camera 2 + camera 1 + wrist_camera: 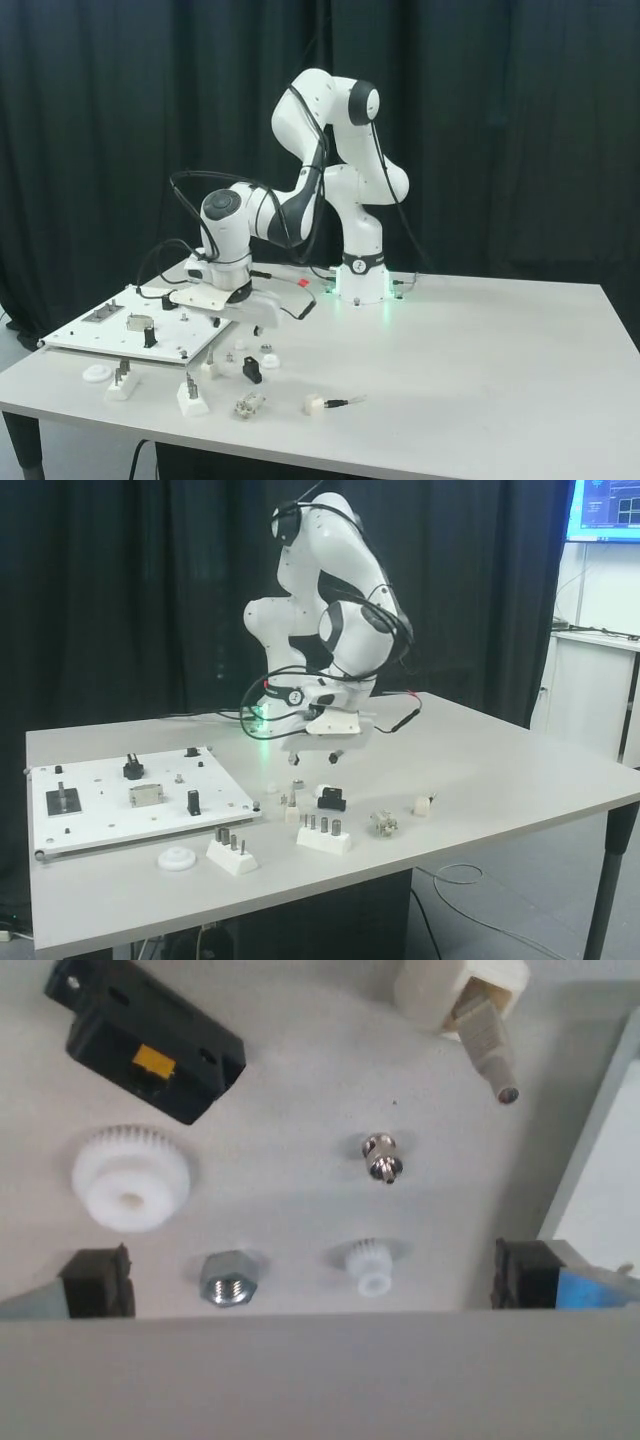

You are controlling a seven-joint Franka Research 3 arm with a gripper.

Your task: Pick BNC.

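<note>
The gripper (310,1280) hangs spread and empty; the BNC (381,1157) lies below, just ahead of the fingertips; descending off-centre risks nudging it rolling, or pinching the small gear (369,1266) instead.

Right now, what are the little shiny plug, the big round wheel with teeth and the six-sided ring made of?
The BNC plug looks like polished metal: it gleams with bright highlights. The big gear looks like matte white plastic, dull with soft edges. The hex nut looks like grey metal, with a dull sheen and threads visible inside. These are guesses from looks alone.
</note>
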